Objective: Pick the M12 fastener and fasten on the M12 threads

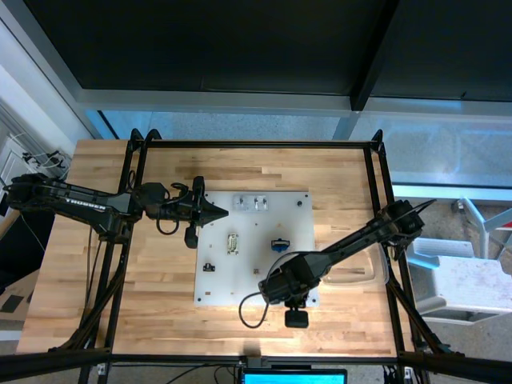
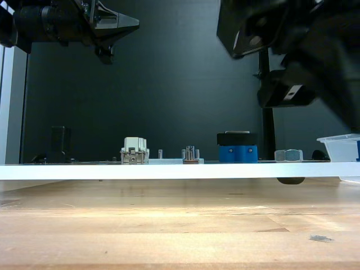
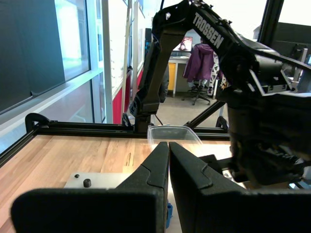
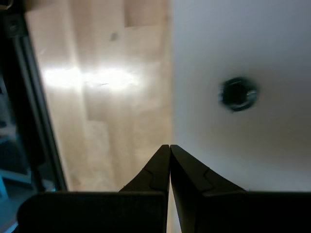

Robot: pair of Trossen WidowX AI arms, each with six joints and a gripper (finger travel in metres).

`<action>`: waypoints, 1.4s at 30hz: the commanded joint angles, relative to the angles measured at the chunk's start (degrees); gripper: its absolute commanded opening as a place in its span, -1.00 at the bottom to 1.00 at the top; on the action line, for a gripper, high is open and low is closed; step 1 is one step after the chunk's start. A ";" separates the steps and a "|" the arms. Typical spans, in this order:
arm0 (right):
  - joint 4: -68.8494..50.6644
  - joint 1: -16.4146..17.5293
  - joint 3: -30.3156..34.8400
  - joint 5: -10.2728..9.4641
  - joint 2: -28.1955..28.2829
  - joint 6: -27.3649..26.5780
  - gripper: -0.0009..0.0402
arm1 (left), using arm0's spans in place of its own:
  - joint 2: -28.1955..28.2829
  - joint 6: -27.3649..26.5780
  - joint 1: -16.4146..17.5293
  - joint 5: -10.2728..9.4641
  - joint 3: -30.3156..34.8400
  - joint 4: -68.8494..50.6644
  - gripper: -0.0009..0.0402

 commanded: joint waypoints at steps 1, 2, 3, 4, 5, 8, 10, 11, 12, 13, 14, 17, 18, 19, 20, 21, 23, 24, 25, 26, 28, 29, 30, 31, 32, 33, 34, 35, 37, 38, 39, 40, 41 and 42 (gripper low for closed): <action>-0.42 0.15 0.07 3.61 -0.04 0.26 -0.96 | 0.02 0.00 0.00 0.00 0.02 0.00 -0.96; -0.50 0.17 0.07 4.92 -0.15 0.57 -0.96 | 0.02 0.00 0.02 0.00 0.02 0.02 -0.96; -0.50 0.15 0.07 6.36 -0.26 0.63 -0.96 | 0.02 0.00 0.02 0.00 0.02 0.02 -0.96; -0.50 0.15 0.07 8.02 -0.31 0.76 -0.96 | 0.02 0.00 0.02 0.00 0.02 0.02 -0.96; -0.55 0.15 0.07 10.03 -0.42 0.81 -0.96 | 0.02 0.00 0.02 0.00 0.02 0.00 -0.96; -0.76 0.15 0.07 15.87 -0.61 2.45 -0.96 | 0.02 -0.02 0.02 0.00 0.02 0.00 -0.96; -0.70 0.13 0.07 18.71 -0.63 3.45 -0.96 | 0.02 0.00 0.02 0.00 0.02 0.02 -0.96; -0.70 0.13 0.04 19.65 -0.63 3.74 -0.96 | 0.02 0.00 0.02 0.00 0.02 0.02 -0.96; -0.70 0.13 0.04 19.98 -0.63 3.72 -0.96 | 0.02 0.00 0.02 0.00 0.02 0.00 -0.96; -0.66 0.11 -0.04 20.31 -0.59 3.69 -0.96 | 0.02 0.00 0.02 0.00 0.02 -0.02 -0.96; -0.59 0.11 -0.13 20.55 -0.46 3.72 -0.96 | 0.02 0.00 0.00 0.00 0.02 -0.02 -0.96; -0.20 0.11 -0.22 20.50 0.28 3.61 -0.96 | 0.02 0.00 0.02 0.00 0.02 0.02 -0.96; 0.04 0.11 -0.24 20.50 0.35 3.58 -0.96 | 0.02 0.00 0.00 0.00 0.02 0.02 -0.96; 0.48 0.13 -0.26 20.39 0.61 3.56 -0.96 | 0.02 0.00 0.02 0.00 0.02 0.02 -0.96; 0.79 0.15 -0.26 20.41 0.76 3.56 -0.96 | 0.02 0.00 0.02 0.00 0.02 0.00 -0.96; 1.07 0.15 -0.26 20.28 0.96 3.56 -0.96 | 0.02 -0.02 0.02 0.00 0.02 0.00 -0.96; 1.51 0.15 -0.28 19.06 0.96 3.54 -0.96 | 0.02 0.00 0.00 0.00 0.02 0.02 -0.96; 1.64 0.15 -0.28 18.40 0.96 3.54 -0.96 | 0.02 0.00 0.02 0.00 0.02 0.02 -0.96; 1.73 0.13 -0.28 17.75 0.96 3.54 -0.96 | 0.02 0.00 0.02 0.00 0.02 0.00 -0.96; 1.70 0.15 -0.28 17.57 0.96 3.54 -0.96 | 0.02 -0.02 0.02 0.00 0.02 0.00 -0.96; 1.60 0.15 -0.28 16.48 0.96 3.52 -0.96 | 0.02 0.00 0.00 0.00 0.02 0.00 -0.96; 1.55 0.15 -0.28 15.13 0.94 3.48 -0.96 | 0.02 0.00 0.02 0.00 0.02 0.00 -0.96; 1.51 0.13 -0.28 13.40 0.94 3.28 -0.96 | 0.02 0.00 0.02 0.02 0.02 0.02 -0.96; 1.44 0.13 -0.28 11.61 0.92 2.95 -0.96 | 0.02 0.00 0.00 0.00 0.02 0.00 -0.96; 1.44 0.13 -0.28 10.01 0.87 2.25 -0.96 | 0.02 0.00 0.02 0.00 0.02 0.00 -0.96; 1.42 0.13 -0.26 8.28 0.87 1.46 -0.96 | 0.02 -0.02 0.02 0.00 0.02 0.00 -0.96; 1.40 0.15 -0.26 6.73 0.87 0.90 -0.96 | 0.02 0.00 0.02 0.00 0.02 0.00 -0.96; 1.36 0.13 -0.28 5.22 0.87 0.46 -0.96 | 0.02 0.00 0.00 0.00 0.02 0.00 -0.96; 1.20 0.15 -0.28 3.67 0.87 0.50 -0.96 | 0.02 0.00 0.02 0.00 0.02 0.00 -0.96; 1.07 0.15 -0.28 3.65 0.87 0.50 -0.96 | 0.02 0.00 0.02 0.00 0.02 0.00 -0.96; 0.90 0.15 -0.28 3.78 0.83 0.52 -0.96 | 0.02 0.00 0.00 0.00 0.02 0.00 -0.96; 0.76 0.13 -0.28 3.80 0.72 0.50 -0.96 | 0.02 0.00 0.02 0.00 0.02 0.00 -0.96; 0.74 0.15 -0.28 3.87 0.50 0.50 -0.96 | 0.02 0.00 0.02 0.00 0.02 0.02 -0.96; 0.76 0.13 -0.28 3.91 0.50 0.52 -0.96 | 0.02 0.00 0.02 0.00 0.02 0.04 -0.96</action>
